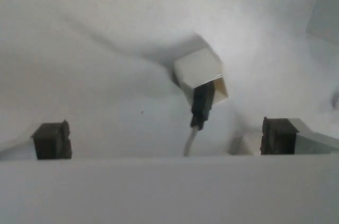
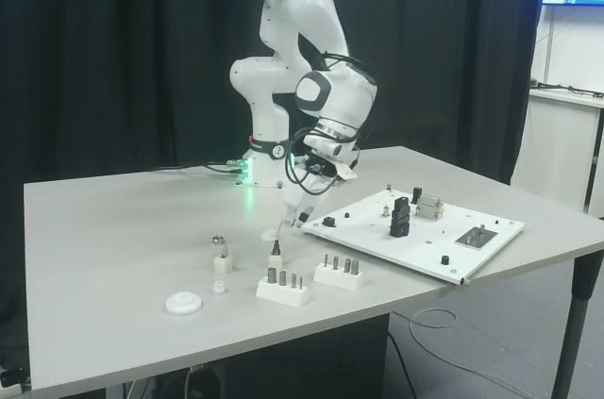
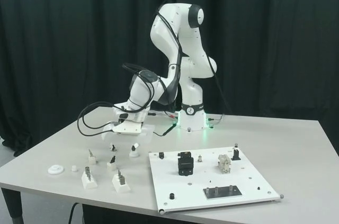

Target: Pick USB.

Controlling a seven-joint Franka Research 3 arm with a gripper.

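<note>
The claw hangs low over the grey tabletop, its two black fingertips spread wide apart and gripping nothing. Right between them in the wrist view sits the USB, a black plug seated in a small white holder block, with a pale cable trailing out of it. In the first room view the claw is tipped down just beside the near corner of the white board. The USB stands on the tabletop, untouched. From the second room view, the claw hovers above the small white blocks of upright parts, and a white disc lies farther off.
</note>
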